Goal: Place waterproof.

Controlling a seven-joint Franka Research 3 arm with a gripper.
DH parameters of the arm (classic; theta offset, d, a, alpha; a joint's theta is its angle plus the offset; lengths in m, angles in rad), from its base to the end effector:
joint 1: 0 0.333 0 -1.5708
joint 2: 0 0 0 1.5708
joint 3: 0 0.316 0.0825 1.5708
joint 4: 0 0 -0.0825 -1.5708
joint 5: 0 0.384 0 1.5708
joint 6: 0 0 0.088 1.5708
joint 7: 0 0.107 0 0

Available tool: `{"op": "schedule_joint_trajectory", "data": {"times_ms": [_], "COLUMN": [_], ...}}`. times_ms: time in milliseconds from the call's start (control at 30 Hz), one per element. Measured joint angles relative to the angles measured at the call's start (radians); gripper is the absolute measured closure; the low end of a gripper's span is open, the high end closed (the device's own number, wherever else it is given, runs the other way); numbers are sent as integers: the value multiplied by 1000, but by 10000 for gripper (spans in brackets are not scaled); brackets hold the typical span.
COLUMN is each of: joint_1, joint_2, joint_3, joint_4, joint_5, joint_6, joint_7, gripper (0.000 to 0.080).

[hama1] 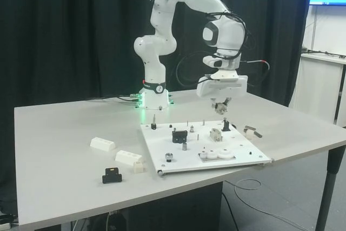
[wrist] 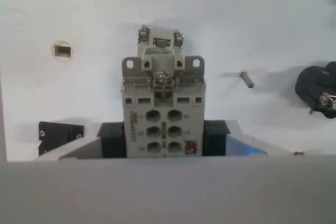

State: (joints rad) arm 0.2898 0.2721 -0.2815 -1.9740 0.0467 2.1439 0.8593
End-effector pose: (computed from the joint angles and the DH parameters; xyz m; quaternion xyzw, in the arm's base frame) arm 0.5923 0.0125 0.3301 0.9054 -0.4217 -0.0333 0.0359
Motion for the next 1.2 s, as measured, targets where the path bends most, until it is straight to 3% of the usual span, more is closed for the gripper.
{"op": "schedule_joint_trajectory", "data": {"times_ms": [300,733,1200], "joint_1": [11,38,155], "joint_2": [3,24,98], "joint_3": [7,62,102], "joint_4": [0,-1,0], "joint_5": [11,72,101], "joint_6": [2,33,176], "joint_7": [4,71,200], "gripper": [495,495,495]}}
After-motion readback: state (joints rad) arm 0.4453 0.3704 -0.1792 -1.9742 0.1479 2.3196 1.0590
